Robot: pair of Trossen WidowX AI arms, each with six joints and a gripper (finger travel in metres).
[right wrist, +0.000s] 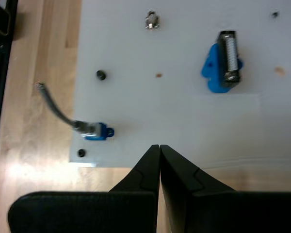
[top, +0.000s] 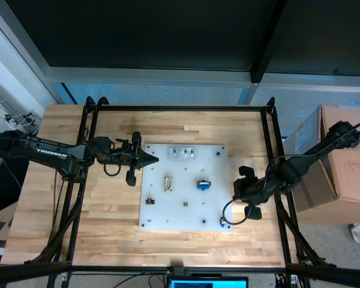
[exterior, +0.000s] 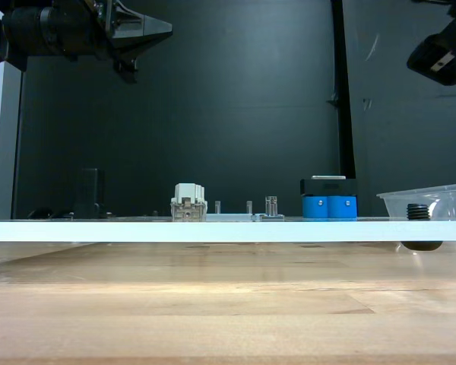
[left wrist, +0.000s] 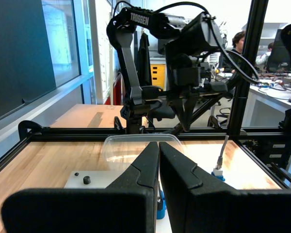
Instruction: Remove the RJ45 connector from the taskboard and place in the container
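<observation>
The RJ45 connector sits in its blue seat at the near right corner of the white taskboard; a short grey cable stub rises from it. It also shows as the RJ45 connector and RJ45 connector. A clear container stands at the board's far edge, also seen as container. My right gripper hangs shut and empty well above the board's right edge, right gripper. My left gripper hovers shut and empty high over the left edge, left gripper.
A blue D-sub connector and a white connector stand mid-board, with small studs near them. A cardboard box sits off the table's right side. Black frame rails run around the table.
</observation>
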